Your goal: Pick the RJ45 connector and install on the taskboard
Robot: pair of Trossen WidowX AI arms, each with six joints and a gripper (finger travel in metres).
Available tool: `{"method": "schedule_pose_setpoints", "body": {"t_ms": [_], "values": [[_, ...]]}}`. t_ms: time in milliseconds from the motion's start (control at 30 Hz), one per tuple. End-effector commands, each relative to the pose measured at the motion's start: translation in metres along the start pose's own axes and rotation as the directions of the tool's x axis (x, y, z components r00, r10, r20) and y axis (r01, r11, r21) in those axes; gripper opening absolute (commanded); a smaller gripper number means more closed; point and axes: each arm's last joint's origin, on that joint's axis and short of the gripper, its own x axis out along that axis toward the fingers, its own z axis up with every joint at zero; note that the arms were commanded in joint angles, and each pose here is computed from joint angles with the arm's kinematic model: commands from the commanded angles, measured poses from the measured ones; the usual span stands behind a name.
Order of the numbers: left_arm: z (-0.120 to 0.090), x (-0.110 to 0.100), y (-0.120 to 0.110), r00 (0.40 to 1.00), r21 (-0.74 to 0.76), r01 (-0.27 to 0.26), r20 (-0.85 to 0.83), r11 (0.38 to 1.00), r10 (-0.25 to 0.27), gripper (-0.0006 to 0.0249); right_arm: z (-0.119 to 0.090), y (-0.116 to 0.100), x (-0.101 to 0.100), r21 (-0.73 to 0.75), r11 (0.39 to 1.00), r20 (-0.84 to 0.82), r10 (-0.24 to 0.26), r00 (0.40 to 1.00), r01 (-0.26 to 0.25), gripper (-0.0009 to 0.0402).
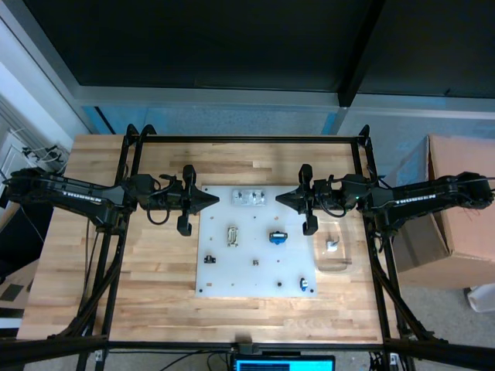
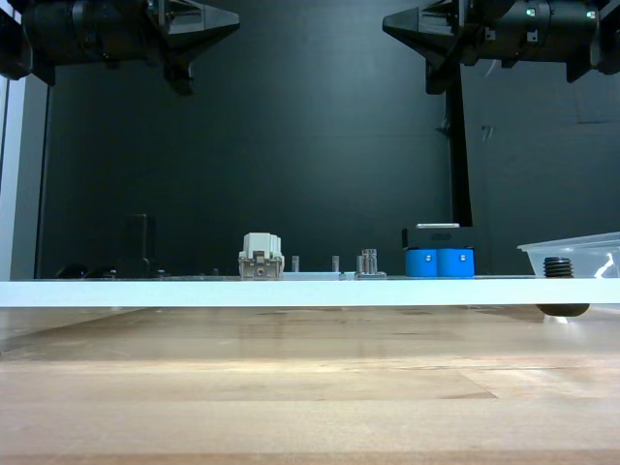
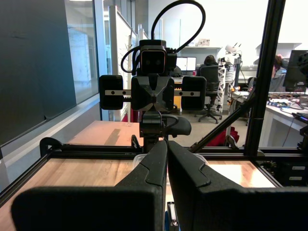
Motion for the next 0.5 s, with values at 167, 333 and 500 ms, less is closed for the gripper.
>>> {"method": "schedule_pose_setpoints", "body": {"t_ms": [167, 333, 500], "values": [[-0.0005, -0.0001, 0.0000, 1.000, 0.000, 0.000, -0.003, 1.000, 0.000, 0.0001, -0.0056, 0.0002, -0.0001, 0.000, 1.000, -0.052, 0.001, 0.999, -0.001, 0.0000], [-0.0005, -0.0001, 0.0000, 1.000, 0.000, 0.000, -0.003, 1.000, 0.000, 0.0001, -0.0056, 0.0002, -0.0001, 0.000, 1.000, -0.052, 0.001, 0.999, -0.001, 0.0000], [-0.0005, -0.0001, 0.0001, 1.000, 0.000, -0.001, -0.003, 1.000, 0.001, 0.0001, -0.0051, 0.0010, 0.0000, 0.061, 0.998, -0.107, 0.013, 0.994, -0.007, 0.0000]]}}
